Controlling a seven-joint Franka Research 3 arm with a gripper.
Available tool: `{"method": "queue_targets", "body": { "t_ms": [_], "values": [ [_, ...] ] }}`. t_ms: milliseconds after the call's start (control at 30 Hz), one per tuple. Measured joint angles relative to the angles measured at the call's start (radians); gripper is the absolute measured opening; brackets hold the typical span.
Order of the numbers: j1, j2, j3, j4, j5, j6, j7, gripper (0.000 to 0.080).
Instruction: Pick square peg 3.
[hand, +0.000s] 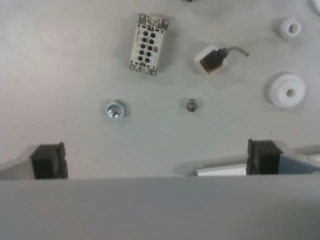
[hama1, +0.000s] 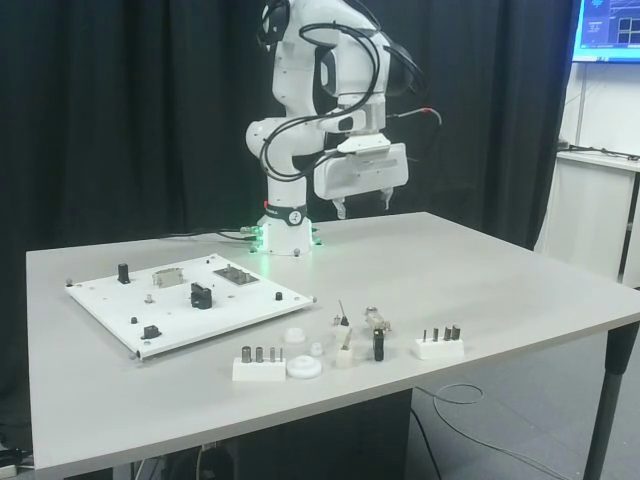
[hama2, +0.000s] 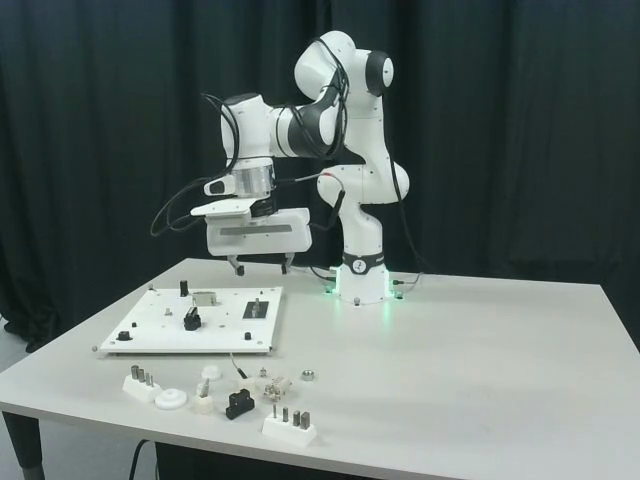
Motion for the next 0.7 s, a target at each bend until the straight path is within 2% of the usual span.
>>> {"method": "queue_targets", "body": {
  "t_ms": [700],
  "values": [
    [-0.017,0.003,-0.036,0.021,-0.006,-0.002,-0.237,0.0800]
  ]
}}
